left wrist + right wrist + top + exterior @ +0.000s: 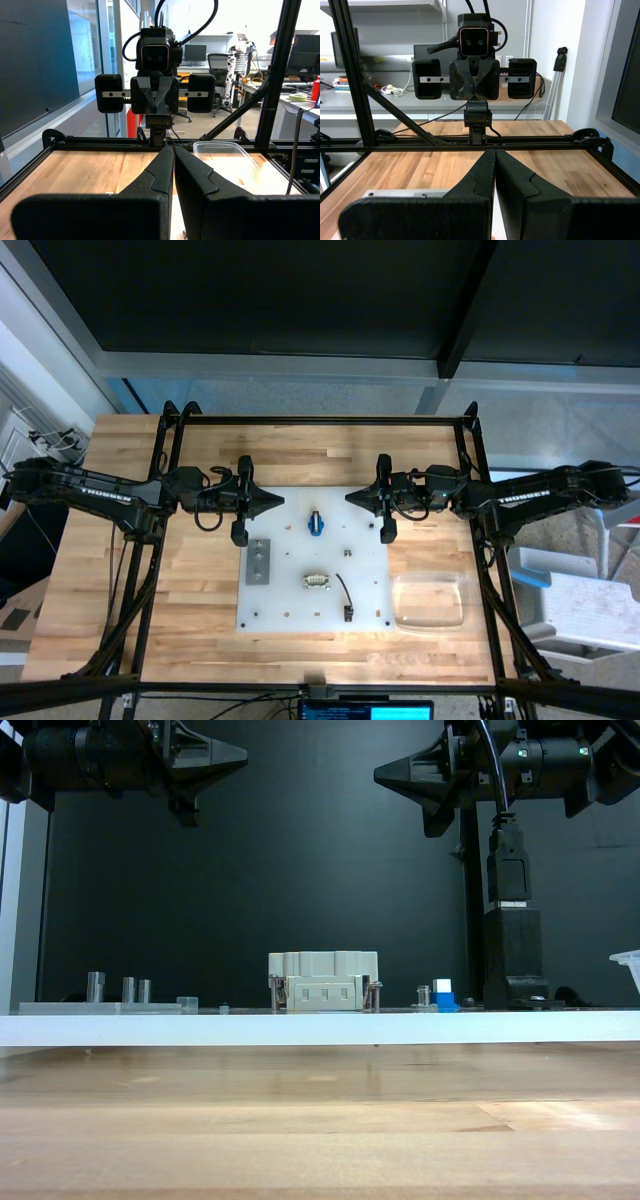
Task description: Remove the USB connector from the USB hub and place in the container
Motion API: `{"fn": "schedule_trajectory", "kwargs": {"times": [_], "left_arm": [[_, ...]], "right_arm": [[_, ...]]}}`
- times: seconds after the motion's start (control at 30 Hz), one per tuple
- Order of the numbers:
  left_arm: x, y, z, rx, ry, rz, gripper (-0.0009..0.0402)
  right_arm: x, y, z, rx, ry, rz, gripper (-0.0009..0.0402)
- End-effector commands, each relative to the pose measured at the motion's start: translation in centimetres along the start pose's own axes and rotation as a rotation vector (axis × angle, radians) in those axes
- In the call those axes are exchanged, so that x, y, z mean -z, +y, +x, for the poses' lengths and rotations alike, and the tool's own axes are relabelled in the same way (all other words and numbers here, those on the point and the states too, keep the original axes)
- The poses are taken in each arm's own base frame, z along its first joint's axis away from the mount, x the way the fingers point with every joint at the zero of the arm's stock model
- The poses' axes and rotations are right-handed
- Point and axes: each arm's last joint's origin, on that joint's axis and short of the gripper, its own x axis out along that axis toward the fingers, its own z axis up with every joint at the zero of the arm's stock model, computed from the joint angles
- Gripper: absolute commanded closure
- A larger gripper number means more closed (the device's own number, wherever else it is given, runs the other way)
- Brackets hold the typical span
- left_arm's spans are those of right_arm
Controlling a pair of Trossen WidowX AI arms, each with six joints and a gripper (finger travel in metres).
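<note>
The USB connector (510,870) stands upright, plugged into the USB hub (512,955), a small black block near the front right of the white board (300,610). From above, the USB hub (348,614) has the connector's thin cable (341,587) curving off it. The cable (295,150) also shows in the left wrist view. The container (432,600), a clear tray, sits on the wood just right of the board. My left gripper (275,500) and right gripper (350,498) hover shut and empty, tips facing each other over the board's far edge, well above the hub.
On the board are a grey metal block (259,561), a beige oblong connector (317,581) and a blue piece (315,523). A black frame (320,421) rings the table.
</note>
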Motion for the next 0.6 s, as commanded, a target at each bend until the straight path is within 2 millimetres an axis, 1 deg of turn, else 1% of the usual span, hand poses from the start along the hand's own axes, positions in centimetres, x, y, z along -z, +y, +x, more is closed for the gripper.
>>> {"fn": "schedule_trajectory", "kwargs": {"times": [0.03, 0.37, 0.47, 0.6], "left_arm": [[0.0, 0.0, 0.0, 0.000, -0.001, 0.000, 0.0392], [0.0, 0.0, 0.0, 0.000, -0.001, 0.000, 0.0392], [0.0, 0.0, 0.0, 0.000, -0.001, 0.000, 0.0392], [0.0, 0.0, 0.0, 0.000, -0.001, 0.000, 0.0392]], "right_arm": [[0.0, 0.0, 0.0, 0.000, 0.000, 0.000, 0.0393], [0.0, 0.0, 0.0, -0.001, -0.001, 0.007, 0.0393], [-0.6, 0.1, 0.3, -0.002, 0.020, 0.055, 0.0393], [-2.1, 0.4, 1.0, -0.010, 0.135, 0.058, 0.0393]]}}
